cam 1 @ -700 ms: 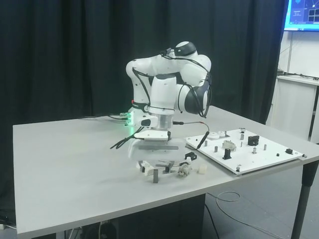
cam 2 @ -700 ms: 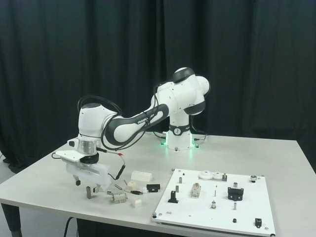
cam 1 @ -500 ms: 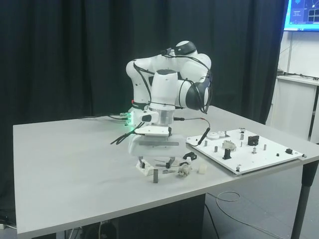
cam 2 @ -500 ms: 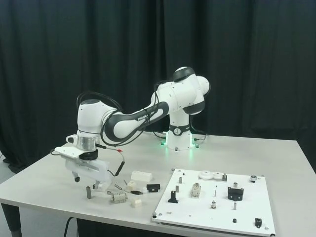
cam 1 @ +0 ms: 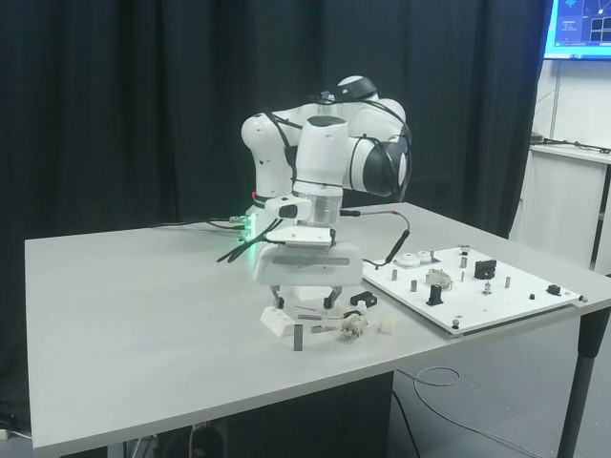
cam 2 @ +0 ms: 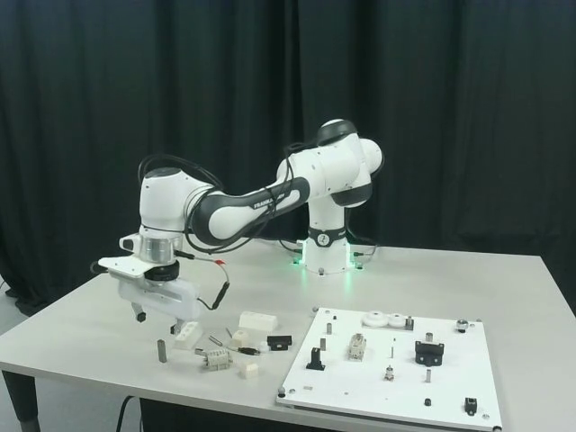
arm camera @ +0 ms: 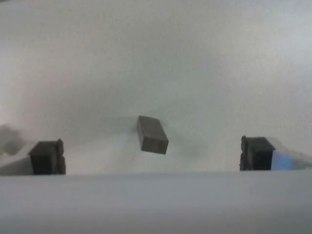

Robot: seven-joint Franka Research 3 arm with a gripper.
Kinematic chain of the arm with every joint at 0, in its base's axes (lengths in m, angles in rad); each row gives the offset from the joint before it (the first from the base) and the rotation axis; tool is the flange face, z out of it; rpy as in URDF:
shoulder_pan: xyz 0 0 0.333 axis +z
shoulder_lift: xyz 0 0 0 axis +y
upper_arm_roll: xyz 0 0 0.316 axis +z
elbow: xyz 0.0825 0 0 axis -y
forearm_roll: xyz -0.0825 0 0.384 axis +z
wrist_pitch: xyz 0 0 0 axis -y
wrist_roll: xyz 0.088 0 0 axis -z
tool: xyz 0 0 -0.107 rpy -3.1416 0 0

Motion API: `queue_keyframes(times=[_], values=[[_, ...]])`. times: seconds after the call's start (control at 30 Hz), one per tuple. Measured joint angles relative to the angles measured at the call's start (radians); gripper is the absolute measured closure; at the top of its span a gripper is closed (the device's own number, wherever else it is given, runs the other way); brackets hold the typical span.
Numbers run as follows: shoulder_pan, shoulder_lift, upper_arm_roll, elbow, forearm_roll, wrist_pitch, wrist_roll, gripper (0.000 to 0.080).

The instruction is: Remove BNC.

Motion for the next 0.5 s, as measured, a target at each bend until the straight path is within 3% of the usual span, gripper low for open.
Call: queue_keyframes(times=[0.5], values=[[0.017, 0.000, -0.017, 0.007, -0.012, -0.015, 0.012, 0.0003]])
